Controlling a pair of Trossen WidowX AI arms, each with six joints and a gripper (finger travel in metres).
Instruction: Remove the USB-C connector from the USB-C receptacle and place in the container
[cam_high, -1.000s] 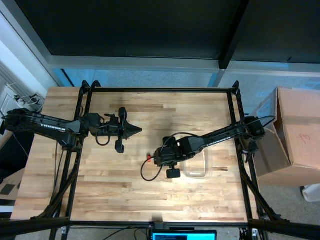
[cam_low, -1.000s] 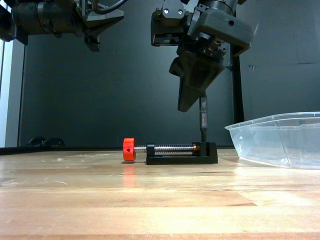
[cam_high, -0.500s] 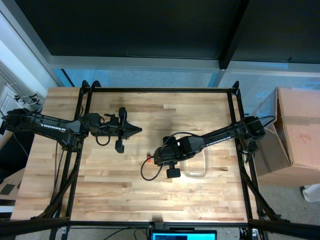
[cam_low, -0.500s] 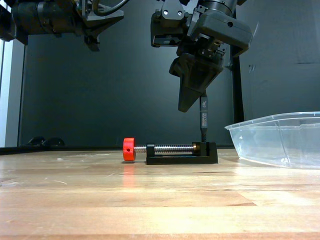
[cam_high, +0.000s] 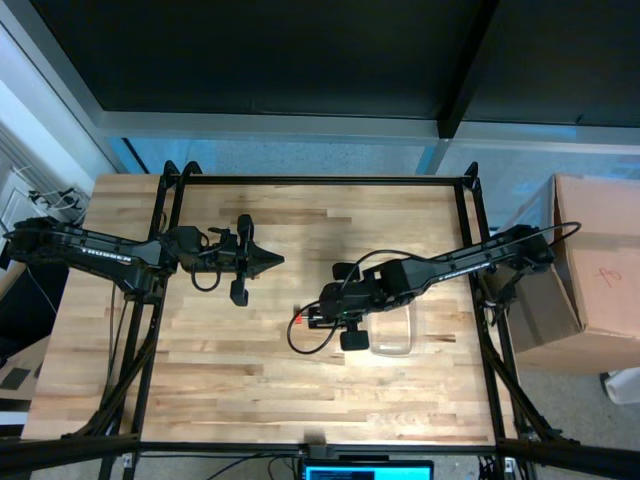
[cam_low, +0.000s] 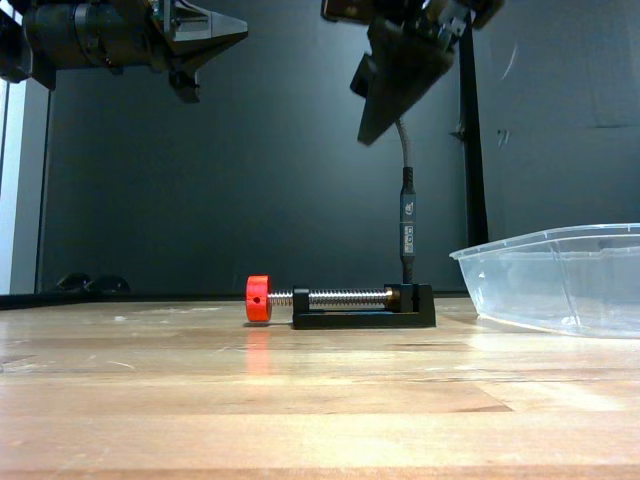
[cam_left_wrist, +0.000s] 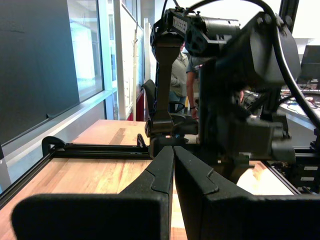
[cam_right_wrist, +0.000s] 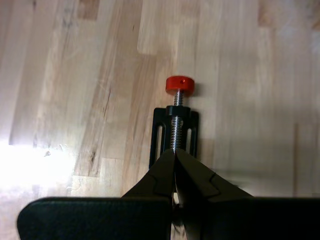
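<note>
connector seated below right gripper; left gripper aloft.

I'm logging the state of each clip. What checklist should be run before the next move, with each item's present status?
1. USB-C connector out of the receptacle: not ok. It stands upright with its lower end in the black clamp fixture.
2. Right pincer shut: ok. It hangs above the connector, and the cable runs down from it.
3. Right pincer actually gripping the cable: cannot tell.
4. Container in place: ok. It sits on the table beside the fixture.
5. Left pincer apart from the fixture: ok. It is shut and held high over the left half of the table.
</note>
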